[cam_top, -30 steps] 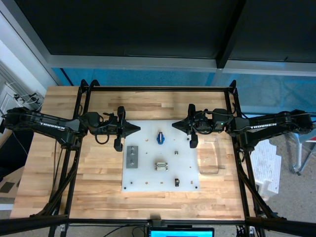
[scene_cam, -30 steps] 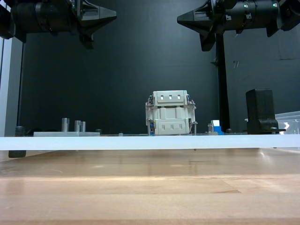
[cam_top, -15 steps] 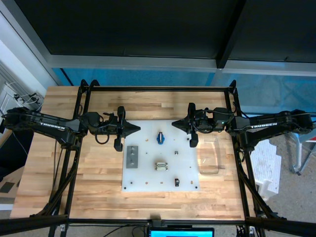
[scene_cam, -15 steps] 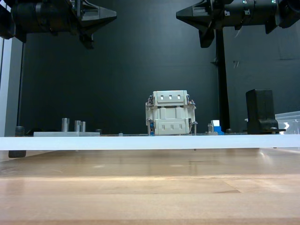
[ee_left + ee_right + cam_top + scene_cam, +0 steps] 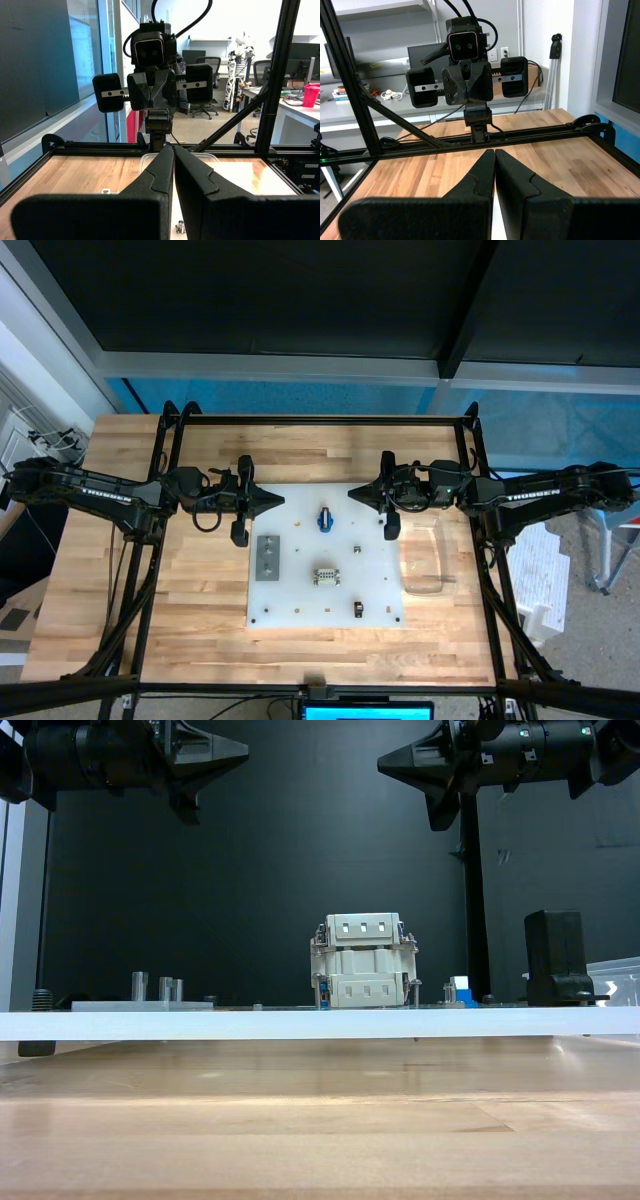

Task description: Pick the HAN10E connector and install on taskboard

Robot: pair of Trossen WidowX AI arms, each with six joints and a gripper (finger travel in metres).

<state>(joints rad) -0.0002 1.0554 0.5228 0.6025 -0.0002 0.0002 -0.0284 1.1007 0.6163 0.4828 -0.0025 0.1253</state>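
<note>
You have the left gripper [image 5: 278,500] hanging in the air over the board's far left corner, pointing inward, with its two fingers [image 5: 162,165] pressed flat together and nothing between them. The right gripper [image 5: 352,493] hangs at about the same height over the far right part of the board, pointing back at the left one, its fingers [image 5: 484,167] likewise closed tip to tip on nothing. From table height you can see both grippers well above everything on the board, and each wrist camera looks straight across at the other arm. The connector [image 5: 325,577] stands on the white board [image 5: 300,608] near its middle, upright, with neither gripper touching it. From table height it reads as a beige upper piece sitting on a matching lower piece with metal clips at the ends; you cannot tell how firmly it is seated. A grey block [image 5: 268,557] lies to its left on the board, a blue part [image 5: 325,519] farther back, and a small black fitting [image 5: 359,610] nearer the front edge. A clear tray [image 5: 437,558] rests on the wooden table [image 5: 190,620] just beside the board's right edge.
</note>
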